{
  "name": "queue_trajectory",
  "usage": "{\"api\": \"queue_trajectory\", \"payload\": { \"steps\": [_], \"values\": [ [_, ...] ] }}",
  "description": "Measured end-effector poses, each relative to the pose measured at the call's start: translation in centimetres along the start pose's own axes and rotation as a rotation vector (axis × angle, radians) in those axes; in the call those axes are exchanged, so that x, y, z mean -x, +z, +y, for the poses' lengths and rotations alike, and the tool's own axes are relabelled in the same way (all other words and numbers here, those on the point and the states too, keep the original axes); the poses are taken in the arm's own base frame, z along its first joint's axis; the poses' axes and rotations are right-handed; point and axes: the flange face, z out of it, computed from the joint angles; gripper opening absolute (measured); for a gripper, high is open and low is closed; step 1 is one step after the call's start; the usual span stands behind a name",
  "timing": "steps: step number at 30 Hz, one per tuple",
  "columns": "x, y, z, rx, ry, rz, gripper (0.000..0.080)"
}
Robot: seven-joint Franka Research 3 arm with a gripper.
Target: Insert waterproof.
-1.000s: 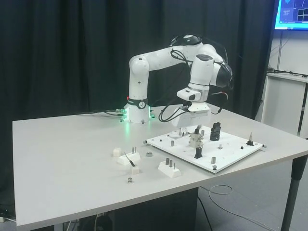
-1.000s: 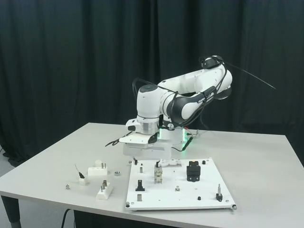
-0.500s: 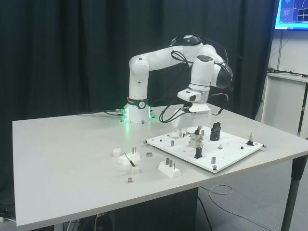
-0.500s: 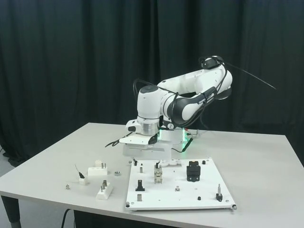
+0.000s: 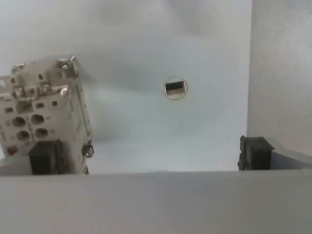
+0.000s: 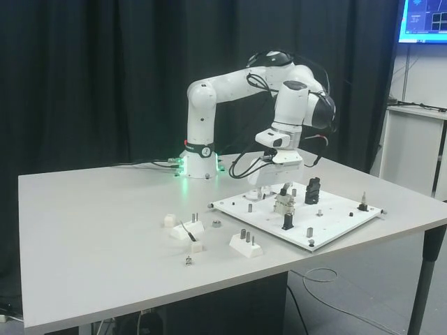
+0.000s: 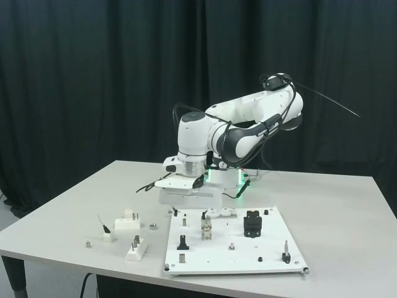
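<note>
My gripper (image 5: 148, 156) hangs open over the white board (image 5: 146, 44), with nothing between its black fingertips (image 5: 253, 152). One fingertip is right beside a grey and white multi-pin connector block (image 5: 44, 112) that stands upright on the board; I cannot tell whether they touch. A small round socket with a black slot (image 5: 175, 87) lies in the board ahead of the fingers. In the room views the gripper (image 6: 277, 187) (image 7: 189, 213) hovers just above the back edge of the board (image 6: 335, 218) (image 7: 242, 259), by the connector block (image 6: 283, 203) (image 7: 205, 228).
On the board stand a black block (image 6: 312, 190) (image 7: 252, 223), a small black bracket (image 6: 287, 222) (image 7: 183, 242) and a thin peg (image 6: 362, 202) (image 7: 286, 253). Small white holders (image 6: 246, 243) (image 7: 135, 249) and loose small parts (image 7: 107, 234) lie on the grey table beside the board.
The hand has risen a little and shifted slightly toward the arm's base. The fingers stay apart. Nothing on the board moved.
</note>
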Motion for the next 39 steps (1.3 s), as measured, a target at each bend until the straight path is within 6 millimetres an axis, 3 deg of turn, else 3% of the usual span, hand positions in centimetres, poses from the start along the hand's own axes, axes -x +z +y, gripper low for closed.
{"api": "queue_trajectory", "payload": {
  "steps": [39],
  "values": [
    [0.5,1.0,0.4,0.015,-0.046,-0.042,0.08]
  ]
}}
